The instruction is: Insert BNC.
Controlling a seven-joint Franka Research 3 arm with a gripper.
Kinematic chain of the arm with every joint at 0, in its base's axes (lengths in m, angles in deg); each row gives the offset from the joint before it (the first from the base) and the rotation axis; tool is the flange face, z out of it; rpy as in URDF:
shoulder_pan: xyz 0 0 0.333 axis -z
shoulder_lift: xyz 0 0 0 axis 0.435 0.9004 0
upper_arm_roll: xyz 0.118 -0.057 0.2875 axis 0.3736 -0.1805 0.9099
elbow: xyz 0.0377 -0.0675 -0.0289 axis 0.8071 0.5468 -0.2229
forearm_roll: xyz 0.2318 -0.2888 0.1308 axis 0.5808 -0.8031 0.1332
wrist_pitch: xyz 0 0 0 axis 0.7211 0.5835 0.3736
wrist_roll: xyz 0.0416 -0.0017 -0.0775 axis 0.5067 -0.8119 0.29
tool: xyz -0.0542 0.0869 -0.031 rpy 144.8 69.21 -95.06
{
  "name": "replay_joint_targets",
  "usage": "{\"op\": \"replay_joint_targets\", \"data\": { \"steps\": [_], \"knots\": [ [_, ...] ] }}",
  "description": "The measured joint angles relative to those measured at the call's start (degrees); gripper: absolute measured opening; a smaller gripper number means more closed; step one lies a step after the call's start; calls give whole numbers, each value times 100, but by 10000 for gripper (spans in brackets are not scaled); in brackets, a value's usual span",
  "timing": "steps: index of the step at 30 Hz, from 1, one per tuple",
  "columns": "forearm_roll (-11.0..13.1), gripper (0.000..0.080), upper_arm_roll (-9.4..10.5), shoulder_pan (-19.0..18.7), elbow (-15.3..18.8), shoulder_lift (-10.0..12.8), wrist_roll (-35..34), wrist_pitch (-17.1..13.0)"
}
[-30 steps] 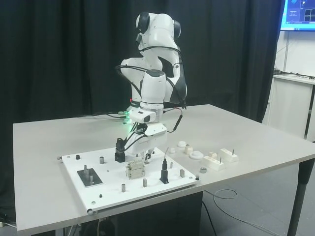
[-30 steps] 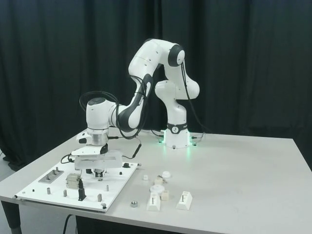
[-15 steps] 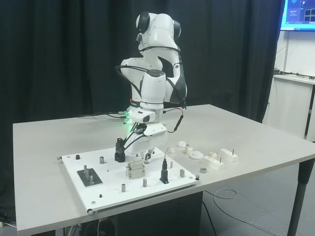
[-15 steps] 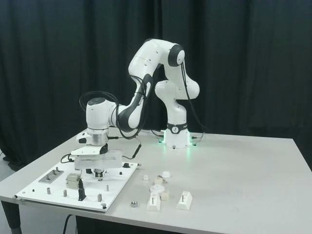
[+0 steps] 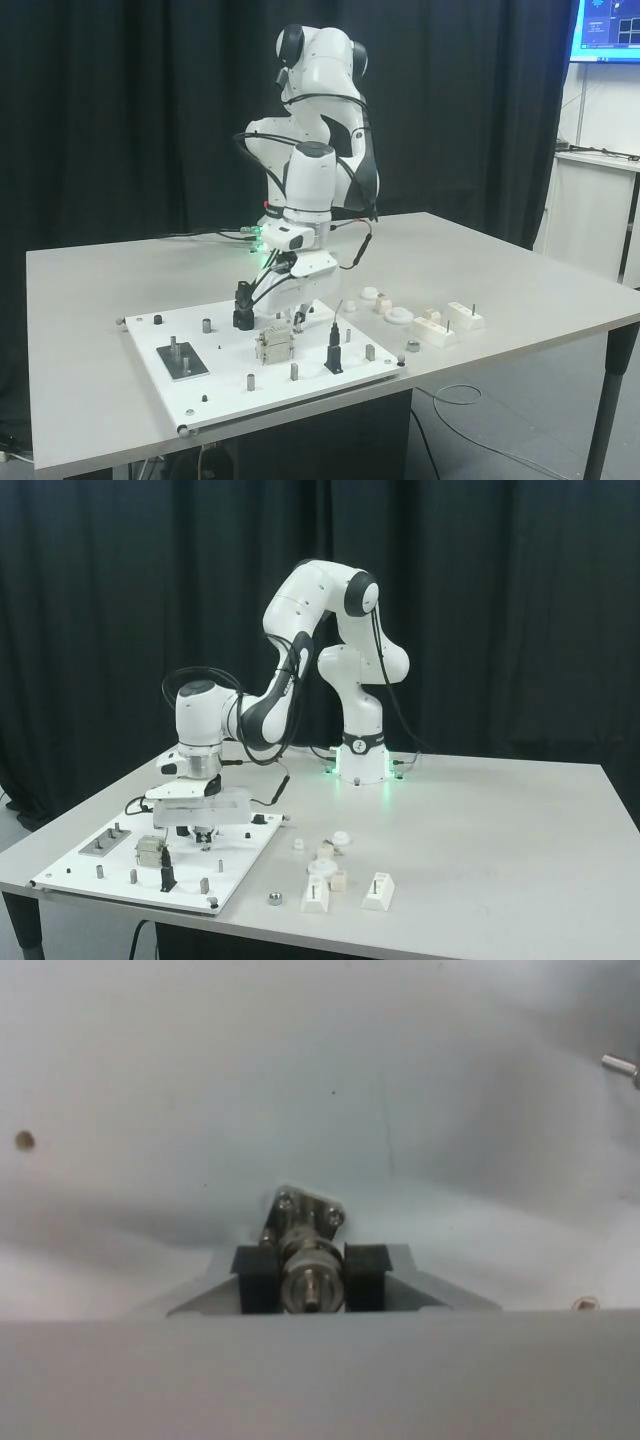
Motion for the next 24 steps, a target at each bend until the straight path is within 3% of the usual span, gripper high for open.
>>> {"op": "replay_joint_targets", "data": {
  "steps": [24],
  "knots": [
    [0, 129, 9, 16, -34, 12, 5, 133]
  ]
}}
